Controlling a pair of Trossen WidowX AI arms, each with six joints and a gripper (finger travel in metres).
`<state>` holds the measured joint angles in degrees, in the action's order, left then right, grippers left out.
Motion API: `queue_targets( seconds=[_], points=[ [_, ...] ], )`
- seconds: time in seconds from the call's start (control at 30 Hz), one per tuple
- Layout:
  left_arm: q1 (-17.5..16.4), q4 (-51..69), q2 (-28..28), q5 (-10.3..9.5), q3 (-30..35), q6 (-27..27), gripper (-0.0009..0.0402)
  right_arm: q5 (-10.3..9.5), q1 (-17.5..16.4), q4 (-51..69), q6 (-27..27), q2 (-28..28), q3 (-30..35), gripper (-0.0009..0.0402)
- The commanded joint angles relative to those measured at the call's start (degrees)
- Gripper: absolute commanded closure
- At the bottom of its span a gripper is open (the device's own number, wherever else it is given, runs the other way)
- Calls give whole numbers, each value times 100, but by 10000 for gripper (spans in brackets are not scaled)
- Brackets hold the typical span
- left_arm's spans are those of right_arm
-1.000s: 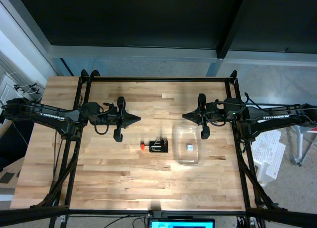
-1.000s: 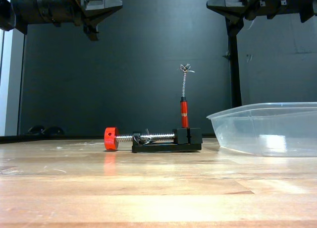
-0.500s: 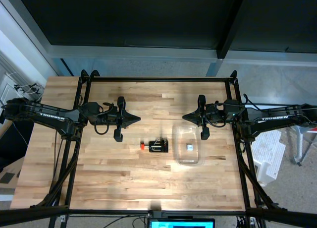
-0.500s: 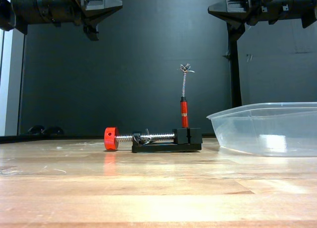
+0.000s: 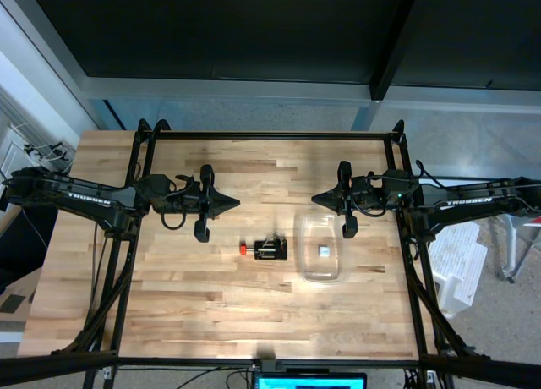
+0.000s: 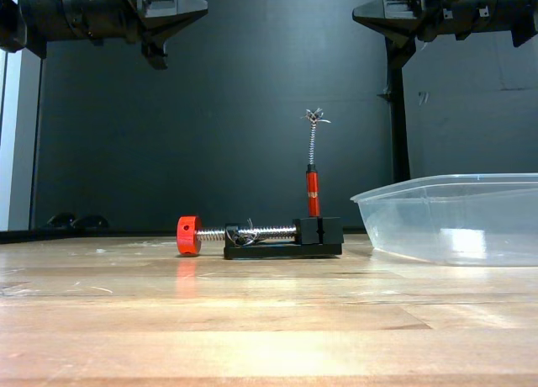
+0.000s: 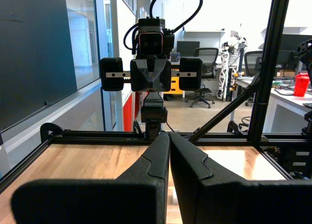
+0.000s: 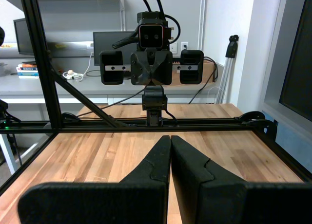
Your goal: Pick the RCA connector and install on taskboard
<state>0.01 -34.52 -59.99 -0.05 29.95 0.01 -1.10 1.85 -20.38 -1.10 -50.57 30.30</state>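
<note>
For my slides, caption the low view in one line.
Connector stands free on the vise, cable upright; left end effector and right end effector hang overhead, both shut.

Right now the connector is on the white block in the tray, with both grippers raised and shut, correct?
No. The low view shows the connector upright on the vise, not in the tray. The left gripper and right gripper are raised and shut.

The right gripper [image 6: 356, 16] has edged very slightly back toward its own side.
</note>
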Motion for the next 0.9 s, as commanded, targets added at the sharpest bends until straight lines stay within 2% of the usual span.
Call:
queue_targets(
  seconds=[0.03,0.9],
  points=[
    [0,-2,0,2,0,0,393,7,2,-42,11,-2,0,393],
    [-2,-2,-2,2,0,-2,393,4,0,-50,157,-2,0,393]
  ],
)
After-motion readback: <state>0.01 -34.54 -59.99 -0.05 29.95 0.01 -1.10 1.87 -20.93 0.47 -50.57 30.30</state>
